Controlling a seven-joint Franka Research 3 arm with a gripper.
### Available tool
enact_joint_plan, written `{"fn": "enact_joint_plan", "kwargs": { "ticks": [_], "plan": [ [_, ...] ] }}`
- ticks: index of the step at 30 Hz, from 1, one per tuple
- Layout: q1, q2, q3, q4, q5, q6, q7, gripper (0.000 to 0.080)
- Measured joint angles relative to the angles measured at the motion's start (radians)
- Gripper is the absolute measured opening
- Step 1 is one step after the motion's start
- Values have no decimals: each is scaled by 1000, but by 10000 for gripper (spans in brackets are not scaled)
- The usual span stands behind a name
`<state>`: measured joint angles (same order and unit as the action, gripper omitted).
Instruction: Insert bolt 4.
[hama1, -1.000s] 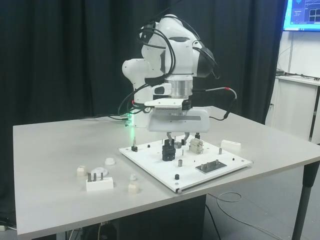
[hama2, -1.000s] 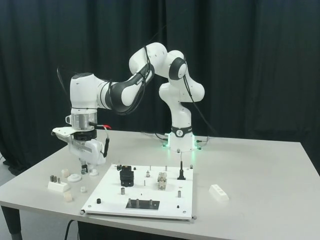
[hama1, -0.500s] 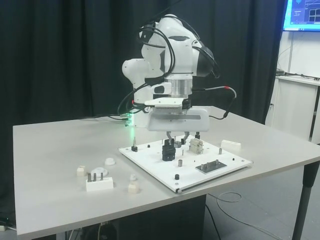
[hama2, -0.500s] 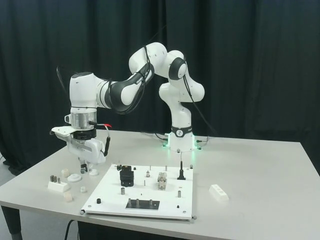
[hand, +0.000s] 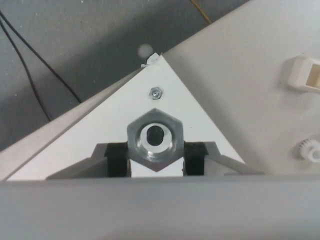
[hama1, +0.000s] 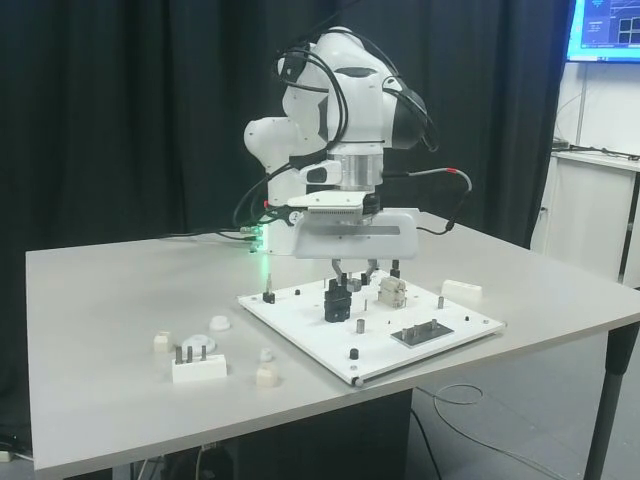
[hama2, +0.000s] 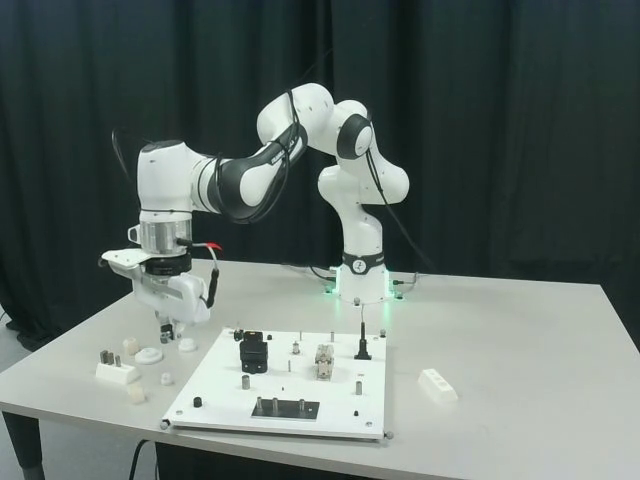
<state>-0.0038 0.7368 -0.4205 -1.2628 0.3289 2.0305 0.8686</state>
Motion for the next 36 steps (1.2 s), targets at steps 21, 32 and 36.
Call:
{"fn": "enact_joint_plan", "kwargs": {
  "ticks": [21, 32, 36],
  "plan": [
    [-2, 1, 2, 7, 17, -23, 49, 223],
    [7, 15, 5, 0, 16, -21, 87, 223],
    [12, 20, 5, -14, 14, -13, 87, 223]
  ]
}}
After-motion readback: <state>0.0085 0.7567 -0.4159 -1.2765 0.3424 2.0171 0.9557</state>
